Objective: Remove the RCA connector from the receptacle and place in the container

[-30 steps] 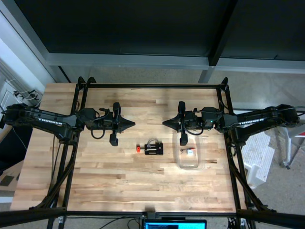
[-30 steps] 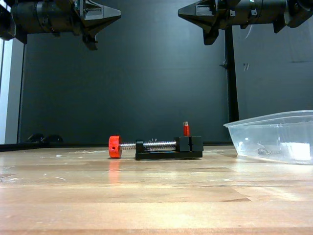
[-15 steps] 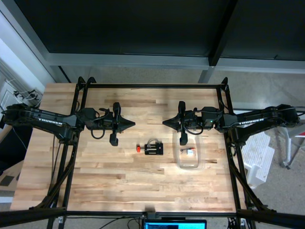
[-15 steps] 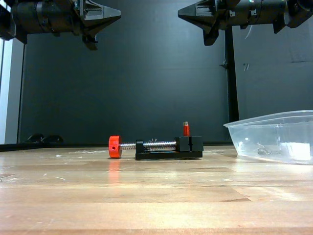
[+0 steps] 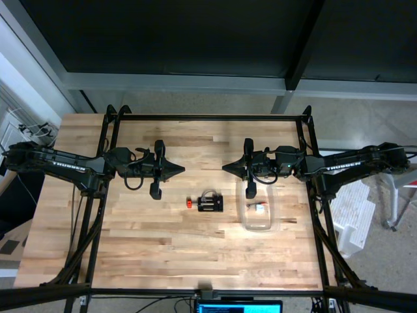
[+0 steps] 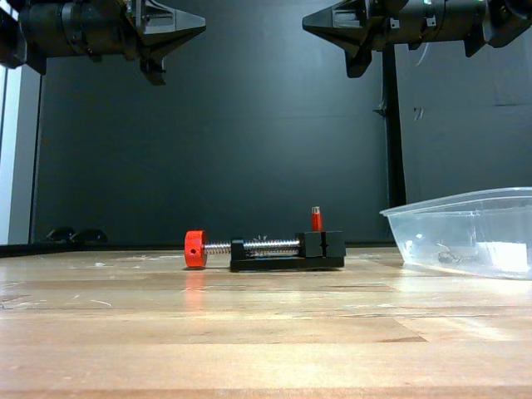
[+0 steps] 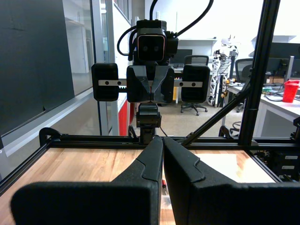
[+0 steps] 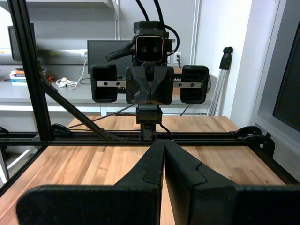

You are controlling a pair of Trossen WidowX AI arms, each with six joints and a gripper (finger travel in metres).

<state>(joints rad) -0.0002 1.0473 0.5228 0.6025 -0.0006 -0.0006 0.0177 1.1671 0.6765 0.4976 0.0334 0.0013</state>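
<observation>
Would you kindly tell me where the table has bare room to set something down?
Bare table: along the near edge and left of the vise. Crowded between vise and tray. Left gripper and right gripper hang shut above.

Clear plastic tray [image 6: 462,223], matt wooden table [image 6: 249,332]

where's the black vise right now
In the high view the black vise sits mid-table, just left of the clear tray; the left end effector and right end effector hover high either side, both shut.
</observation>
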